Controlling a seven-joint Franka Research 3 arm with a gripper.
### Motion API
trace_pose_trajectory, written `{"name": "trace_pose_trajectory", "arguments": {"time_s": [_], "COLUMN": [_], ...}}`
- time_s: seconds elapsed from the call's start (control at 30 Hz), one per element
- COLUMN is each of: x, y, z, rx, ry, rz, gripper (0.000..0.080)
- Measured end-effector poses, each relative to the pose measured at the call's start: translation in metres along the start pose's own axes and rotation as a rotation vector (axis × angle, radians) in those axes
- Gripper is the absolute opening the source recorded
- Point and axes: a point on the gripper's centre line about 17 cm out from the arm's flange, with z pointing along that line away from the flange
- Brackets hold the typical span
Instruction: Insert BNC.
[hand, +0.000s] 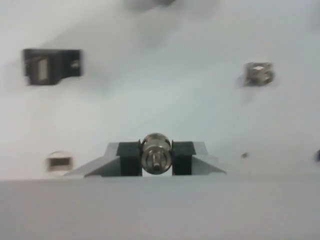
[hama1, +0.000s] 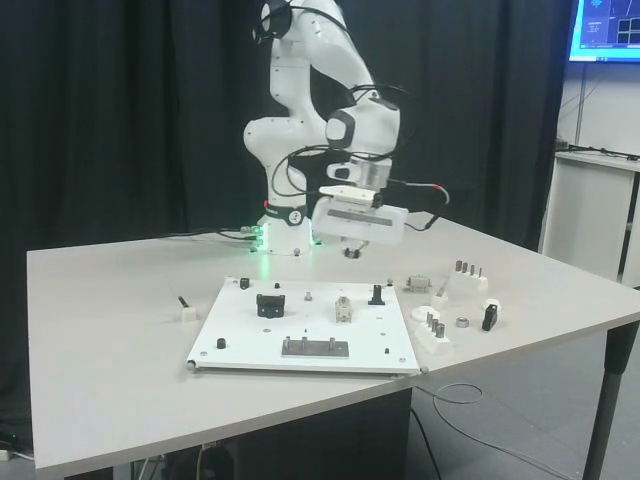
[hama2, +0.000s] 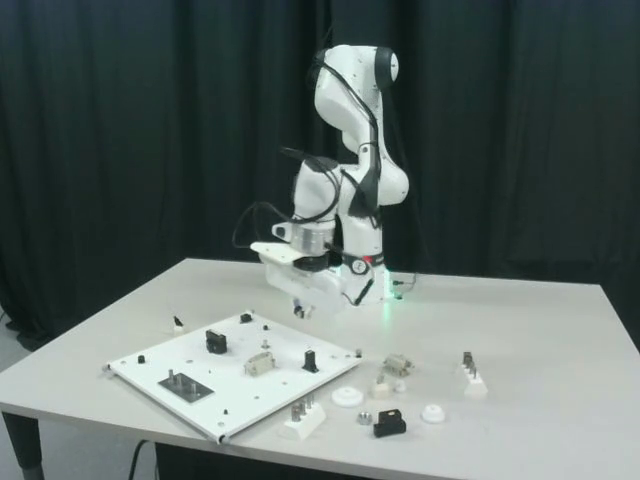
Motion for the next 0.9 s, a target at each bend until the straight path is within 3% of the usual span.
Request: {"name": "trace_pose_trajectory", "arguments": {"time_s": [0.3, 0.47, 0.9], "x": [0.016, 0.025, 0.026], "y": [0.043, 0.061, 0.089], "z": [0.008, 0.011, 0.026], "rx": [0.011, 0.033, 0.088], "ry": [0.006, 0.011, -0.02], "rz": [-0.022, -0.019, -0.021], "gripper": [0.0126, 0.0126, 0.0126]}}
